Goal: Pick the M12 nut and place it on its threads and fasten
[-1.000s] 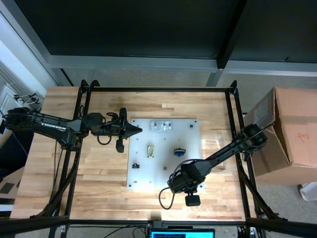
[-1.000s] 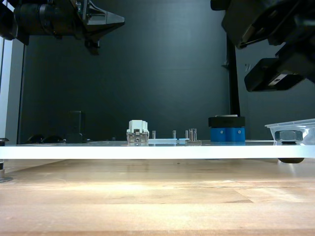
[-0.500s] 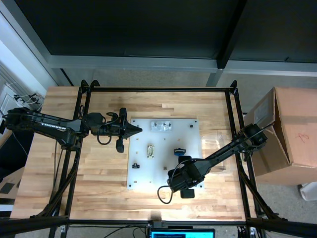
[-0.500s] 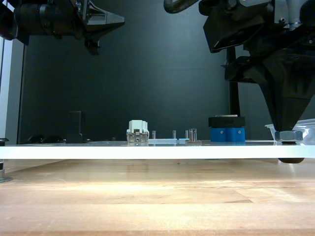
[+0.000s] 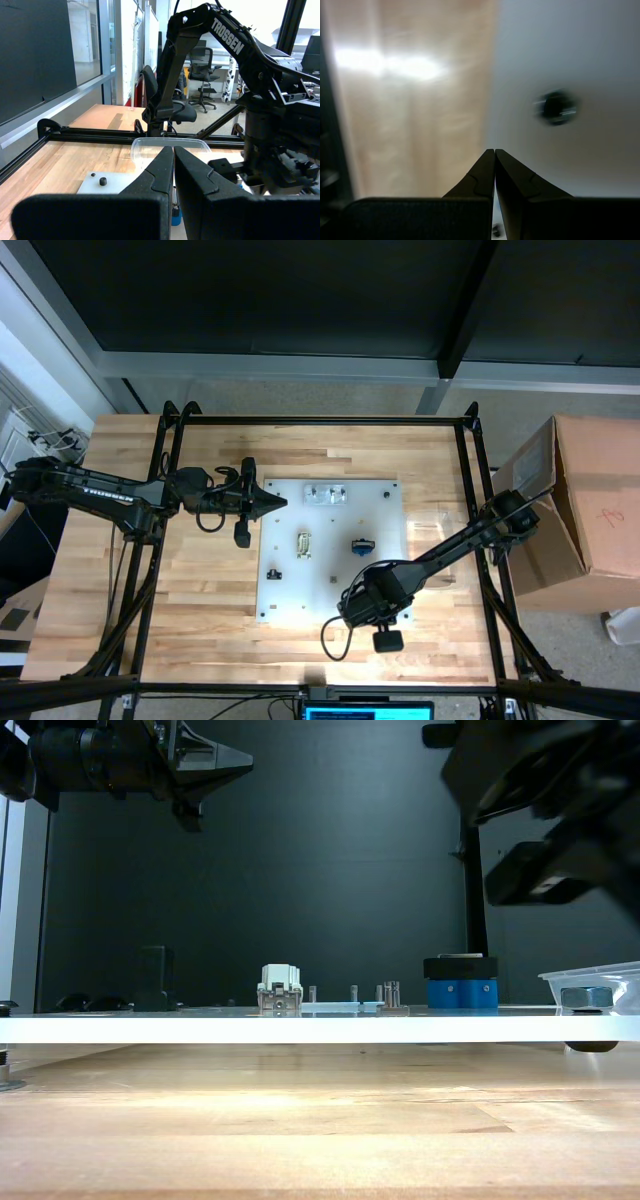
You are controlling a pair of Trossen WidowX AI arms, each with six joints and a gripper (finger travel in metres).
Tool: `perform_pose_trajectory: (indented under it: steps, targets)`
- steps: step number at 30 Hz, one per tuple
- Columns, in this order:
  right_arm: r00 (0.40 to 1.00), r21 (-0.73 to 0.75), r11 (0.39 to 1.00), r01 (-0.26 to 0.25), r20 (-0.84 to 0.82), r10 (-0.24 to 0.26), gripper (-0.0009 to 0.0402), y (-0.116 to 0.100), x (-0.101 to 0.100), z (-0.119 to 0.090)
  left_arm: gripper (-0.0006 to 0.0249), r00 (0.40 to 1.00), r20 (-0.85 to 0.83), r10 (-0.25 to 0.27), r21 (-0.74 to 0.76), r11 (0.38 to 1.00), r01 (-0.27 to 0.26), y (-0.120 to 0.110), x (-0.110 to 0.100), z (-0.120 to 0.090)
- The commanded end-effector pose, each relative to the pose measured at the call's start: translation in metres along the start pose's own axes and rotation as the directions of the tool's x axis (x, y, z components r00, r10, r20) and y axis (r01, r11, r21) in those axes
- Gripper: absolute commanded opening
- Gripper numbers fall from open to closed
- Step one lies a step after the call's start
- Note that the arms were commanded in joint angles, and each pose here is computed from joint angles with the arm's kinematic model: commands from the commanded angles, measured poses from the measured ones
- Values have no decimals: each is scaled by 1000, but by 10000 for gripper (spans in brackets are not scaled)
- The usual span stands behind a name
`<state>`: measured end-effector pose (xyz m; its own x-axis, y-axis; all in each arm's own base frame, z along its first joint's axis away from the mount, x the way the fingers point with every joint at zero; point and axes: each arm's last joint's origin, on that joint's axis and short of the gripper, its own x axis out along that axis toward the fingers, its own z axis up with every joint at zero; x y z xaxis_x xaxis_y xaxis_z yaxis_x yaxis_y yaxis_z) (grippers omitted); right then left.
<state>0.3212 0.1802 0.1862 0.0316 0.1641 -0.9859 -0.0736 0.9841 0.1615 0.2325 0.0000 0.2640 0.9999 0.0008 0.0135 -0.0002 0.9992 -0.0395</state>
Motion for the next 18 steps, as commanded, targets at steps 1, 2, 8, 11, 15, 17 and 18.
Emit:
perform_pose_trajectory:
  steps: [1,2,8,11,15,17,18]
  targets:
    - [992,31,992,124,33,-125,0,-4,-2,0,0,1000,0,0,0,1000,0,0,0,0]
    - [988,33,988,149,41,-150,0,-4,-2,0,0,1000,0,0,0,1000,0,0,0,0]
    - [976,58,979,198,78,-202,0,-5,-2,2,0,1000,0,0,0,1000,0,0,0,0]
    - [977,64,981,186,95,-191,0,-5,1,4,0,1000,0,0,0,1000,0,0,0,0]
    - [988,58,989,133,74,-137,0,-2,4,5,0,1000,0,0,0,1000,0,0,0,0]
    - [1000,41,999,13,22,-14,0,1,4,4,0,1000,0,0,0,1000,0,0,0,0]
    - [999,27,998,-53,-4,53,0,4,4,3,0,1000,0,0,0,1000,0,0,0,0]
